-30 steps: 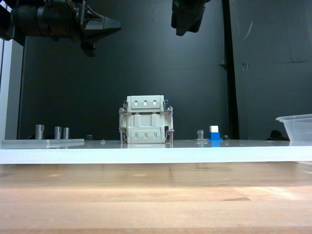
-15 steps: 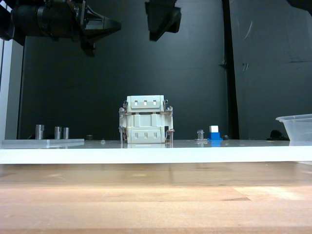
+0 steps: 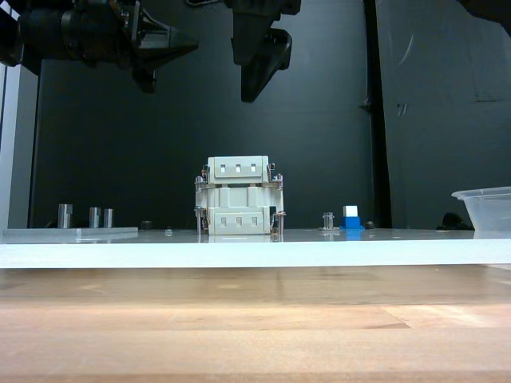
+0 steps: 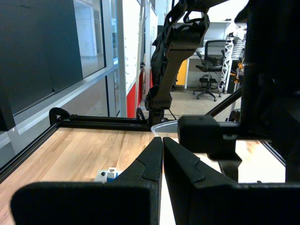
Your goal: Remove the HAN10-E connector and place it in the container
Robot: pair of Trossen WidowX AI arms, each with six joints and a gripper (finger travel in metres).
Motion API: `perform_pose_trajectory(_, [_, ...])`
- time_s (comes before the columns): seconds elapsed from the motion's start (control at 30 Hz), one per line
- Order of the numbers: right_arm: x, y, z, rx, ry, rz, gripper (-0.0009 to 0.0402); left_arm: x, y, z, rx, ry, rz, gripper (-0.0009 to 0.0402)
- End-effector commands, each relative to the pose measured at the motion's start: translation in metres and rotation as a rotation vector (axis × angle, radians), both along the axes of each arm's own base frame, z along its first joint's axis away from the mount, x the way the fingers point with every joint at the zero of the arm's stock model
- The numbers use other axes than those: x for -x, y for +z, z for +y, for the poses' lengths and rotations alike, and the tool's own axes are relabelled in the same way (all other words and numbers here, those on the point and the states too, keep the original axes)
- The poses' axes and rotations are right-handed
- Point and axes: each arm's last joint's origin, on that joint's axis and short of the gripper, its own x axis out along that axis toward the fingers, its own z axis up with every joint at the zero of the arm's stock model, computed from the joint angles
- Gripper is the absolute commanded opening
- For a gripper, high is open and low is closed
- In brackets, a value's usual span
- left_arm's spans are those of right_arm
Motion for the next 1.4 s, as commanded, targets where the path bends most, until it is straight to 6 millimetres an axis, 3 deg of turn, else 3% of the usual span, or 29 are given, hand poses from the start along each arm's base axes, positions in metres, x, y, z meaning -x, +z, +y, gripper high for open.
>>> perform_pose_trajectory(0.03, [-0.006,-0.012,0.005,0.004,0.009,0.012,0.0303,0.0,0.0,0.0,0.0,0.0,0.001,0.0])
perform_pose_trajectory(0.9, [-0.019,-0.066,0.016,0.044,0.022,0.054,0.0314,0.0,0.0,0.0,0.0,0.0,0.001,0.0])
perform_pose_trajectory(1.4, [-0.021,-0.084,0.017,0.043,0.026,0.049,0.0313,0.0,0.0,0.0,0.0,0.0,0.001,0.0])
